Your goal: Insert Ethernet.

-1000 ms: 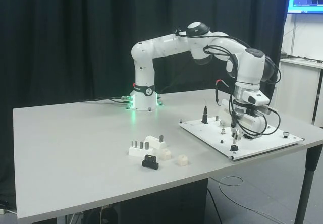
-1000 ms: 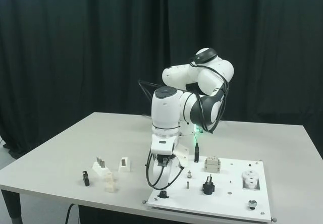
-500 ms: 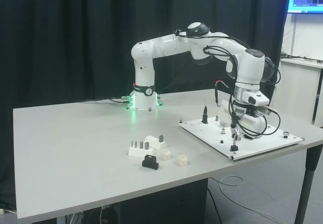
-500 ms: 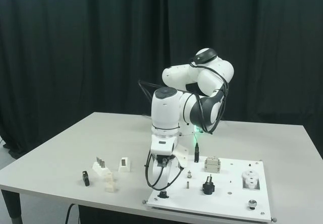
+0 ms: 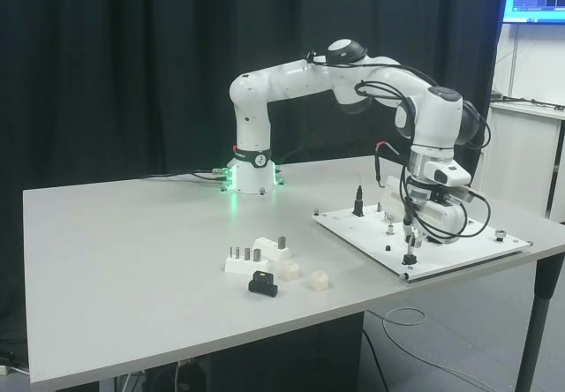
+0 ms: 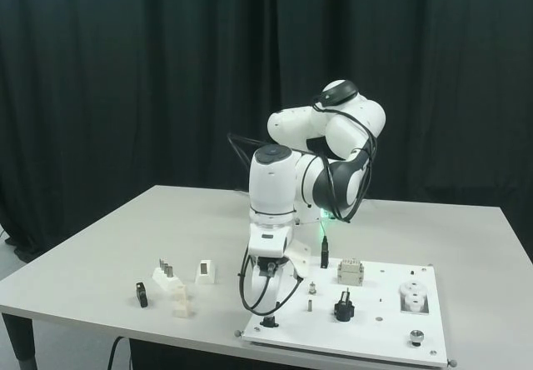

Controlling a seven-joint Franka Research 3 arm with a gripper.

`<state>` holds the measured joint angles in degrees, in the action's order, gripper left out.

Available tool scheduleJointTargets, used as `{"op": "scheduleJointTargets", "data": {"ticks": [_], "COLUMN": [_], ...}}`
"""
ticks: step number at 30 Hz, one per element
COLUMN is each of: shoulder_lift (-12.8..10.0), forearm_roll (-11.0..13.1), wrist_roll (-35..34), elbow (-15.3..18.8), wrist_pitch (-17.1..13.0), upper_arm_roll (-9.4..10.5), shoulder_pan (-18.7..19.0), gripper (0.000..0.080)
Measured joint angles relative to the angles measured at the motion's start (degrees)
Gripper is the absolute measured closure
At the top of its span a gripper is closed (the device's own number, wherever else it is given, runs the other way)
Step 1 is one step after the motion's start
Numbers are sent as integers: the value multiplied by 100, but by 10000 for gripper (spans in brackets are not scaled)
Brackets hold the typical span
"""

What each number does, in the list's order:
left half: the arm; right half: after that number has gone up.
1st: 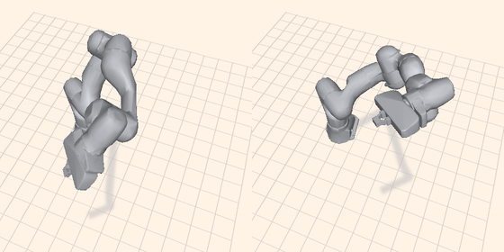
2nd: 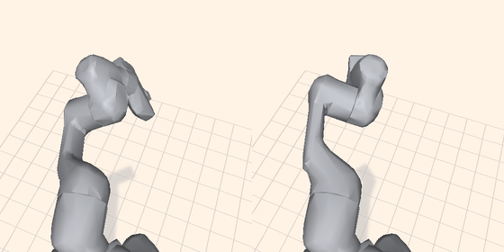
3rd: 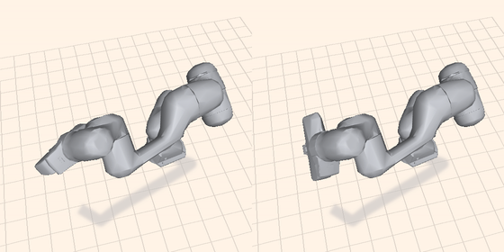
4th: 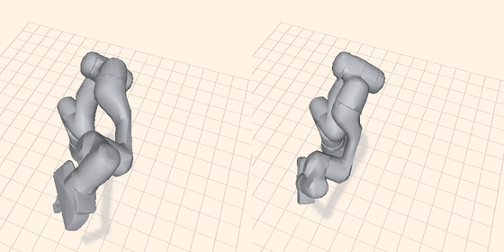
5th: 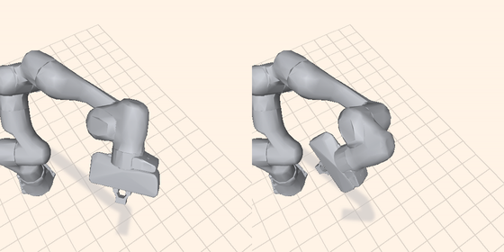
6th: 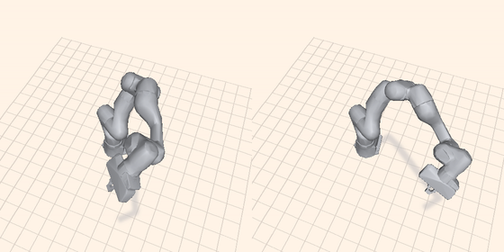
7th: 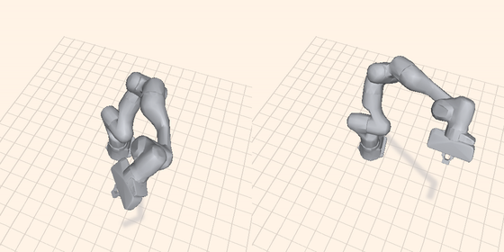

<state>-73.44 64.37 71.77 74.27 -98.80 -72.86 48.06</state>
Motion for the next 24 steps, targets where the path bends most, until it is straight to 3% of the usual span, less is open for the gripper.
{"op": "scheduleJointTargets", "data": {"ticks": [24], "shoulder_lift": [1], "forearm_roll": [-34], "wrist_roll": [247], "elbow": [0], "wrist_pitch": [-50], "upper_arm_roll": [35], "shoulder_pan": [0], "gripper": [729]}}
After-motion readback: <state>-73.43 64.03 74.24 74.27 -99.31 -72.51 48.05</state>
